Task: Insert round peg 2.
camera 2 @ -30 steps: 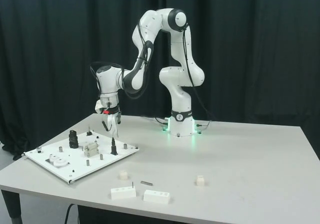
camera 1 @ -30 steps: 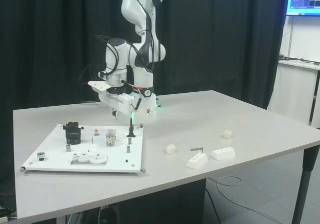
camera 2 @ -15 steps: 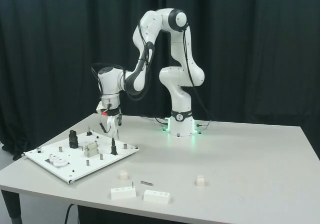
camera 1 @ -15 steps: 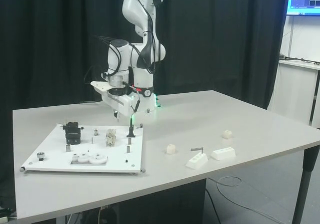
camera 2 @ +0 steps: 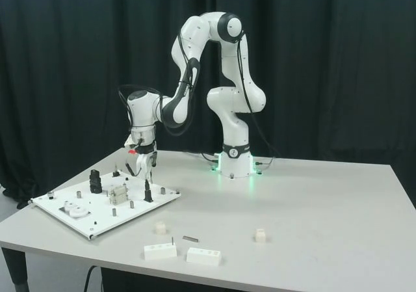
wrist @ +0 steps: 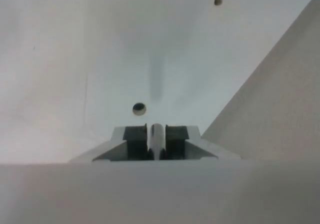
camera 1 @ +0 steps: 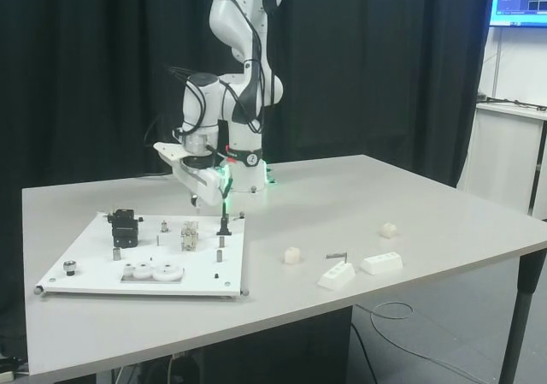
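My gripper (wrist: pixel 157 142) is shut on a thin grey round peg (wrist: pixel 157 134) that sticks out between its black fingers (wrist: pixel 134 140). It hangs over the white assembly board (wrist: pixel 75 59), with a small round hole (wrist: pixel 139 108) just ahead of the peg tip. In the room views the gripper (camera 1: pixel 195 199) (camera 2: pixel 145 168) hovers above the far part of the board (camera 1: pixel 94 277) (camera 2: pixel 52 204), close to an upright black post (camera 1: pixel 224 224) (camera 2: pixel 147 192).
The board carries a black block (camera 1: pixel 125 227), white gears (camera 1: pixel 154 272) and several short pegs. To its right on the grey table (camera 1: pixel 385 196) lie two white holder blocks (camera 1: pixel 338 274) (camera 1: pixel 381 262), two small white pieces (camera 1: pixel 292 255) (camera 1: pixel 389 229) and a loose pin (camera 1: pixel 337 254).
The wrist has turned and the gripper has shifted a little sideways over the board's far part, a bit lower. The peg stays held.
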Controlling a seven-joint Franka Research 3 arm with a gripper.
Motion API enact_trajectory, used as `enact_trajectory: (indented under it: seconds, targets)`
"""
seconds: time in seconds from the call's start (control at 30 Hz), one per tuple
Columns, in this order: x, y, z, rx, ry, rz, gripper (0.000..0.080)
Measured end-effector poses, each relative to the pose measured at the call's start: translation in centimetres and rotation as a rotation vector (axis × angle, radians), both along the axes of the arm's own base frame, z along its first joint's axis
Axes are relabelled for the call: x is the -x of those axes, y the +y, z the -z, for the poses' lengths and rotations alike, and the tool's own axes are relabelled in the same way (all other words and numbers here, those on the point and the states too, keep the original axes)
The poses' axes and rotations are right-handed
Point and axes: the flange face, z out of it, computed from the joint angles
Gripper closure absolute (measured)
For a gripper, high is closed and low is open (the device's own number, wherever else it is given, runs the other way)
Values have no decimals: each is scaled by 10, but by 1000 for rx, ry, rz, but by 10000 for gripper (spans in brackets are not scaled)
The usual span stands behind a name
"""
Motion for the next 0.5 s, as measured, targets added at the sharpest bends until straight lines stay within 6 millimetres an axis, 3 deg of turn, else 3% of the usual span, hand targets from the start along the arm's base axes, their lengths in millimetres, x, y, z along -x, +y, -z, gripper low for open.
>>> enact_trajectory:
  seconds: [0.5]
  targets:
    - [2,-3,8,13,1,38,731]
